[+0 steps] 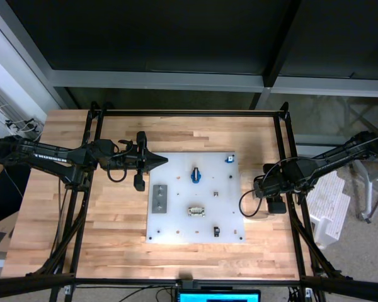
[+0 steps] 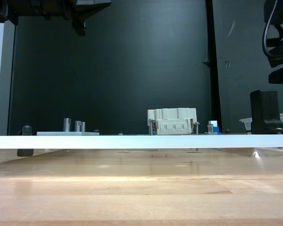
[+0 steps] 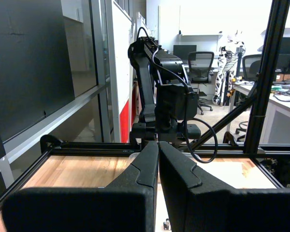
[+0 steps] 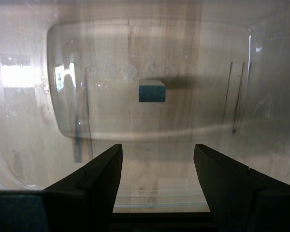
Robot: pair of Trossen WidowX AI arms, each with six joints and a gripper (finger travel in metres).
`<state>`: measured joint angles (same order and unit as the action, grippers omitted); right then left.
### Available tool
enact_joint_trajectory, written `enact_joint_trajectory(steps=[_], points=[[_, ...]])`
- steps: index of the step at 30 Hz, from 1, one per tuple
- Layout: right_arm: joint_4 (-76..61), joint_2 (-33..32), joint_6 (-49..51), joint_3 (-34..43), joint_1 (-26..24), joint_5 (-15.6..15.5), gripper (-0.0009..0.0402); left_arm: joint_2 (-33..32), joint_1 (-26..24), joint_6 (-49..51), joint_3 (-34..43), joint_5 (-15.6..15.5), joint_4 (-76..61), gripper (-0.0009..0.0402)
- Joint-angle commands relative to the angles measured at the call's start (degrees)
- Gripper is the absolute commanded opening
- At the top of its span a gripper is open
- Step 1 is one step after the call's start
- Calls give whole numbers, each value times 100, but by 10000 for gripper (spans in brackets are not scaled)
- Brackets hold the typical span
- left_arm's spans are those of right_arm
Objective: Pick the 16mm bar and install on taskboard
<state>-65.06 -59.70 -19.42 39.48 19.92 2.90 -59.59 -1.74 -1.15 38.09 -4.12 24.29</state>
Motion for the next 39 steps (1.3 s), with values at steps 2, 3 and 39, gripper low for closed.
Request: enact_joint_trajectory(steps=[2,3,39], points=[[76,-2,-31,-28,13,9,204,-2,0,-2,2,2,2,1],[85,-2,-33,-37,13,7,204,-2,0,-2,2,2,2,1],[107,-2,-33,-48,72,4,204,-2,0,-2,2,2,0,1]])
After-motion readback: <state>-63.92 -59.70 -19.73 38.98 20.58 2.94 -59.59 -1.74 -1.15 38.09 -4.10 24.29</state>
